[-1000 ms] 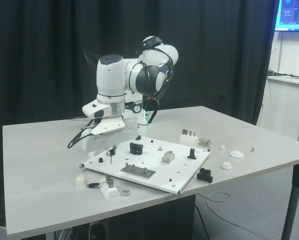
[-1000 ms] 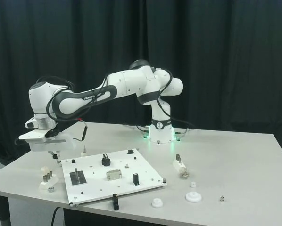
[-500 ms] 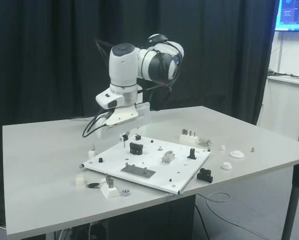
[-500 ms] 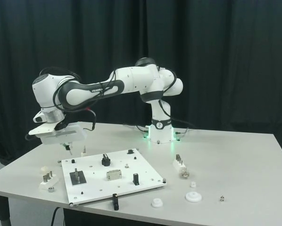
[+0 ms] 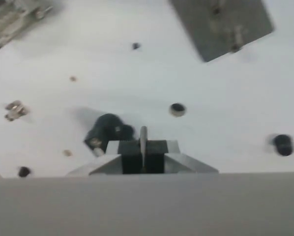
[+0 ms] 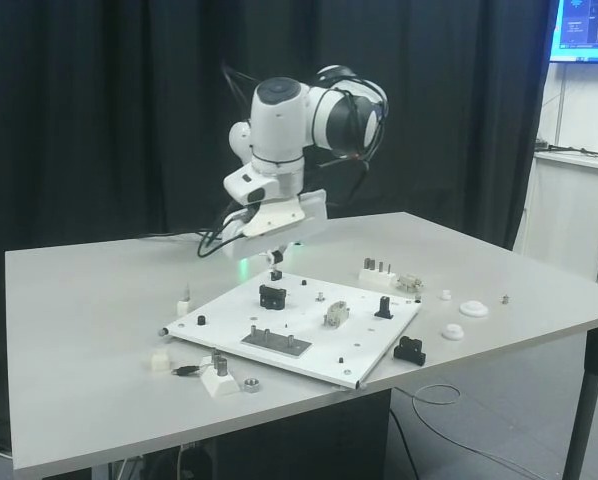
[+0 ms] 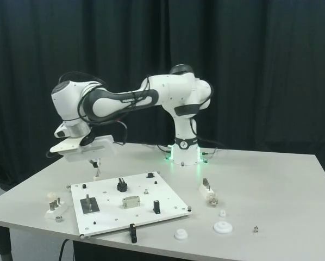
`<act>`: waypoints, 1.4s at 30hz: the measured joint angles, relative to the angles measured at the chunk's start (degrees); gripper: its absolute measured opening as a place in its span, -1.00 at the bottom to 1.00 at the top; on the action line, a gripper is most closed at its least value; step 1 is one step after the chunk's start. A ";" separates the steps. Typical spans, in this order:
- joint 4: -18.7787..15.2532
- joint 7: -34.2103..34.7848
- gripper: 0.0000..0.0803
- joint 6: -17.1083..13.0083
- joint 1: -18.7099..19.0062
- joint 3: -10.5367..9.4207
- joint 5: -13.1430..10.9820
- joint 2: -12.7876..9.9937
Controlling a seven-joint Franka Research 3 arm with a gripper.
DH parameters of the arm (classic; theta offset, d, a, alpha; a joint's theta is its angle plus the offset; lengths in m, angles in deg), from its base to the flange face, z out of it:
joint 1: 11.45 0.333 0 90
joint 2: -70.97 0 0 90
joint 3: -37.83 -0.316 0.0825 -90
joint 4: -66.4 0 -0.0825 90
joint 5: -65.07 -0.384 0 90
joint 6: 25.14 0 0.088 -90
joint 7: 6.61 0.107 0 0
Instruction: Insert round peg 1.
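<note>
Up and across goes the arm (image 6: 314, 115) since a second ago: it has left the board's near-left corner, risen, and swung toward the back edge of the white board (image 6: 369, 345), where it now hangs well clear of the surface. That board lies flat on the grey table (image 6: 89, 300) and carries a grey plate (image 6: 276, 344), a black block (image 6: 272, 295) and a scatter of small fittings. Beside the board's left edge a small white stand (image 6: 184, 303) sits alone on the table. Down at the wrist, the gripper (image 6: 275, 257) points at the board with its two black fingers (image 5: 131, 156) pressed together on round peg 1 (image 5: 143, 142), a thin grey pin standing upright between them. In the wrist view the peg's tip hovers in the air just beside the black block (image 5: 107, 129), with a round socket (image 5: 177, 109) on the board near it.
</note>
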 joint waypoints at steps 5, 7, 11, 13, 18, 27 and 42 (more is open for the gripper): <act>-6.06 -0.15 -0.96 -0.04 5.47 2.79 -1.03 -0.98; -8.61 -0.34 -0.96 -0.10 7.81 4.17 -1.57 -1.77; -13.68 -0.64 -0.96 -0.68 12.49 6.37 -2.17 -3.14; -16.32 -0.65 -0.96 -1.52 14.93 6.91 -2.18 -3.34; -23.03 -0.65 -0.96 -4.22 21.16 7.77 -2.16 -3.33; -33.61 0.07 -0.96 -9.60 31.61 8.73 -2.20 -3.12; -44.46 5.84 -0.96 -17.69 44.28 8.86 -4.19 -2.37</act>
